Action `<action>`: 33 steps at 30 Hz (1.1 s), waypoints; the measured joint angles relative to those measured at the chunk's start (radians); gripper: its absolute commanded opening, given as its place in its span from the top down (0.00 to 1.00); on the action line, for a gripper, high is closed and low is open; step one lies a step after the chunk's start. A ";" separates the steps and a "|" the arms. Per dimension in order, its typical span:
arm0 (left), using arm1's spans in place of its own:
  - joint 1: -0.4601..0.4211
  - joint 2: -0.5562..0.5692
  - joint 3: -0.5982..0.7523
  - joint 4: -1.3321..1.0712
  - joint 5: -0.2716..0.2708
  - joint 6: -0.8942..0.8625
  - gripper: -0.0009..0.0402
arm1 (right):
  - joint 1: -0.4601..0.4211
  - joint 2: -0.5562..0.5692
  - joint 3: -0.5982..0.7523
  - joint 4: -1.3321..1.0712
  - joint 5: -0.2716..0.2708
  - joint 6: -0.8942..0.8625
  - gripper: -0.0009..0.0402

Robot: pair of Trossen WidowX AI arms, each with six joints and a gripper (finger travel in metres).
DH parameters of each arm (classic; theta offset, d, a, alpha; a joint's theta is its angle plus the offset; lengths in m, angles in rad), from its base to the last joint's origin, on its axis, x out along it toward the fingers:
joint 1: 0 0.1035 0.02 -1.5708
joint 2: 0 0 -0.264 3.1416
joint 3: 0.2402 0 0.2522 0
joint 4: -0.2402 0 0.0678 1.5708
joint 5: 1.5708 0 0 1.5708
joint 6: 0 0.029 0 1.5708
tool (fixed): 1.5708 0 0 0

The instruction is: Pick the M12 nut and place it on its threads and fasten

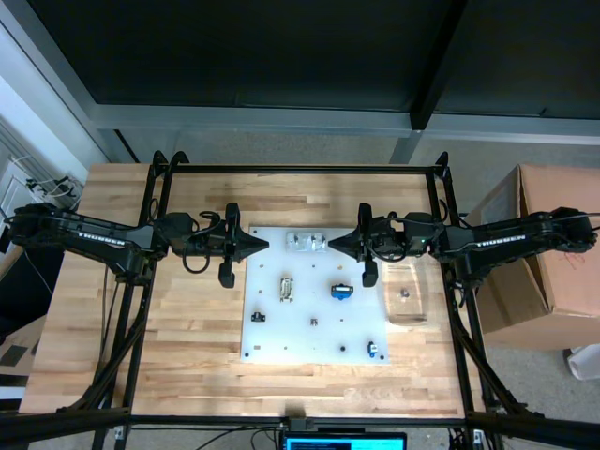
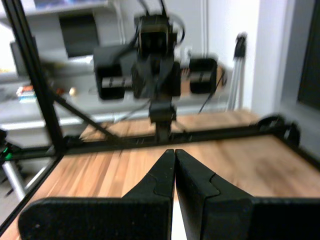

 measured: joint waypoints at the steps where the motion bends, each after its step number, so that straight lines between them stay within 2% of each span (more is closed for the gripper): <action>1: 0.000 0.000 0.000 0.000 0.000 0.000 0.98 | 0.000 -0.012 0.008 -0.056 -0.025 -0.017 0.98; 4: 0.000 0.000 0.000 0.000 0.000 0.000 0.98 | 0.001 -0.060 0.044 -0.299 -0.109 -0.059 0.98; 6: 0.000 0.000 0.000 0.000 0.000 0.000 0.98 | 0.003 -0.086 0.082 -0.505 -0.141 -0.102 0.98; 12: 0.000 0.000 0.000 0.000 0.000 0.000 0.98 | 0.012 -0.098 0.240 -1.133 -0.144 -0.295 0.98; 16: 0.000 0.000 0.000 0.000 0.000 0.000 0.98 | 0.014 -0.090 0.306 -1.418 -0.142 -0.493 0.98; 22: 0.000 0.000 0.000 0.000 0.000 0.000 0.98 | 0.016 -0.082 0.318 -1.690 -0.130 -0.914 0.98; 25: 0.000 0.000 0.000 0.000 0.000 0.000 0.98 | 0.019 -0.066 0.317 -1.785 -0.105 -1.055 0.98; 27: 0.000 0.000 0.000 0.000 0.000 0.000 0.98 | 0.023 -0.063 0.315 -1.807 -0.080 -1.086 0.98; 33: 0.000 0.000 0.000 0.000 0.000 0.000 0.98 | 0.064 -0.057 0.306 -1.807 -0.066 -1.074 0.98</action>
